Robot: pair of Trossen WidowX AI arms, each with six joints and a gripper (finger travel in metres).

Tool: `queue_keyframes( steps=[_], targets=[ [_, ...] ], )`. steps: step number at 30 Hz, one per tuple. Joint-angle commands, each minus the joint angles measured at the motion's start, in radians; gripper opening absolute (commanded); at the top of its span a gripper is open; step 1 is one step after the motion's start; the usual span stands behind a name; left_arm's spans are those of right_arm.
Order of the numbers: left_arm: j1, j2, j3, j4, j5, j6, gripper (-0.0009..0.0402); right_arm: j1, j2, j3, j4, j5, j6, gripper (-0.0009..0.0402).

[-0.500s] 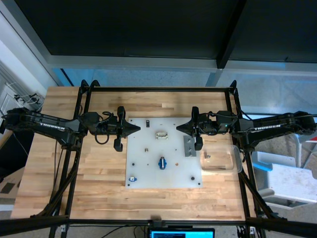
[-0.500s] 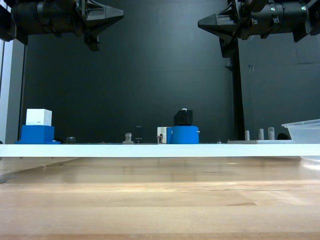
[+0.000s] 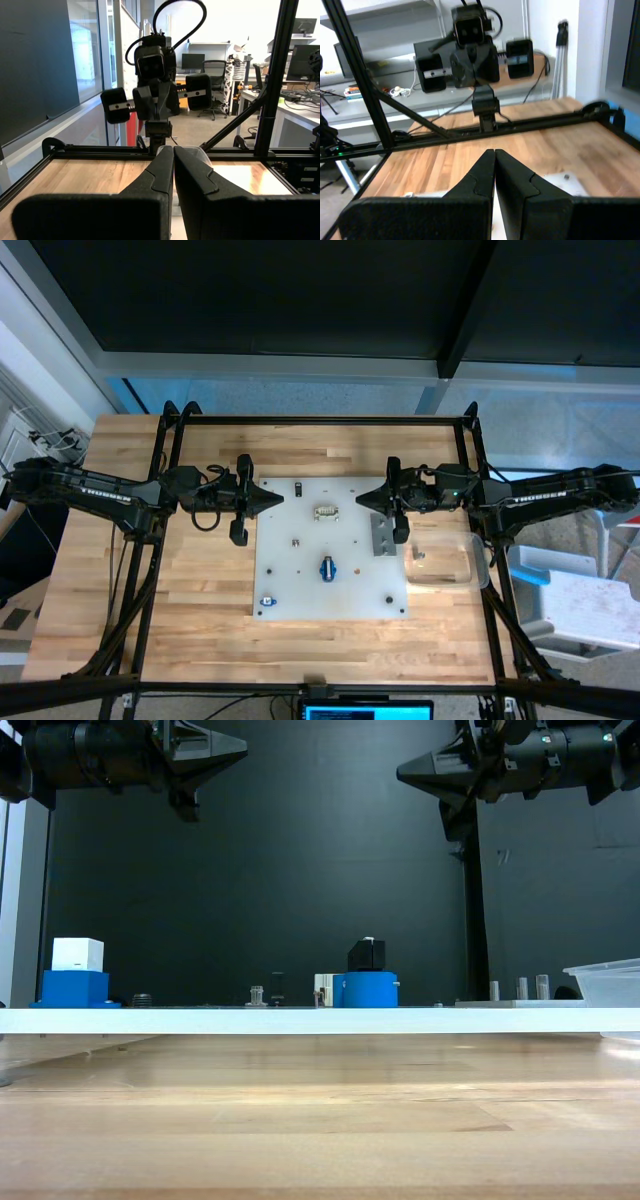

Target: Pick the 16mm cylinder and place it in the taskboard

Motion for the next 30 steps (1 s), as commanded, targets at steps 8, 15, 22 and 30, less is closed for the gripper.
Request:
queue_keyframes(
  steps=[8, 15, 22, 30],
  targets=[
    [0.000, 0.001, 0.000, 0.000, 0.000, 0.000, 0.0000, 0.007, 0.002, 0.184, -0.521, 0.003, 0.010, 0.0000],
    [0.000, 0.000, 0.000, 0.000, 0.000, 0.000, 0.0000, 0.015, 0.002, 0.309, -0.833, 0.003, 0.003, 0.0000],
    [0.000, 0.000, 0.000, 0.000, 0.001, 0.000, 0.0000, 0.028, 0.002, 0.401, -1.101, 0.003, 0.013, 0.0000],
    [0.000, 0.000, 0.000, 0.000, 0.000, 0.000, 0.0000, 0.036, 0.004, 0.490, -1.365, 0.003, 0.029, 0.0000]
  ],
)
